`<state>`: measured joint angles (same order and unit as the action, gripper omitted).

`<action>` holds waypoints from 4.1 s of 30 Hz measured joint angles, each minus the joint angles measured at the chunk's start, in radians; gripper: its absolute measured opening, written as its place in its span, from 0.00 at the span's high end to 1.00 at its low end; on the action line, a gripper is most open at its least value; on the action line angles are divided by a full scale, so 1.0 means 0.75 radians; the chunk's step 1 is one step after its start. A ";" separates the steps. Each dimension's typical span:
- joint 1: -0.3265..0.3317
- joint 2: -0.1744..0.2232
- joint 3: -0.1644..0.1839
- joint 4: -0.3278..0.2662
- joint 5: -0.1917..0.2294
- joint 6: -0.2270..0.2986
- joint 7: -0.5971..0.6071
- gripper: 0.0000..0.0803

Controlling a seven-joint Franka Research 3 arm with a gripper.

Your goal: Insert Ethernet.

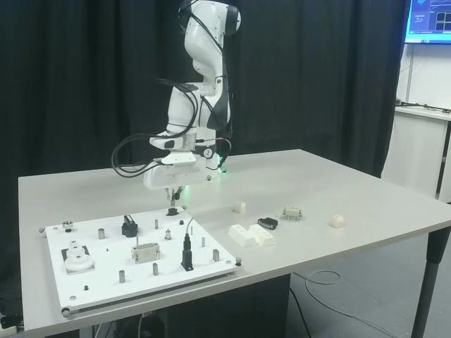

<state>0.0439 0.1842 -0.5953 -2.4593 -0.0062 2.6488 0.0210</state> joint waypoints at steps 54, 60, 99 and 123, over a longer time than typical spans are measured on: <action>0.000 0.023 0.005 0.001 0.038 0.047 -0.006 0.88; 0.000 0.038 0.009 0.008 0.061 0.068 -0.015 0.88; 0.000 0.023 0.001 0.013 0.062 0.000 -0.015 0.88; 0.000 0.044 -0.002 0.019 0.108 0.042 -0.015 0.88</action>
<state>0.0440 0.2172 -0.5969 -2.4452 0.0751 2.6802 0.0094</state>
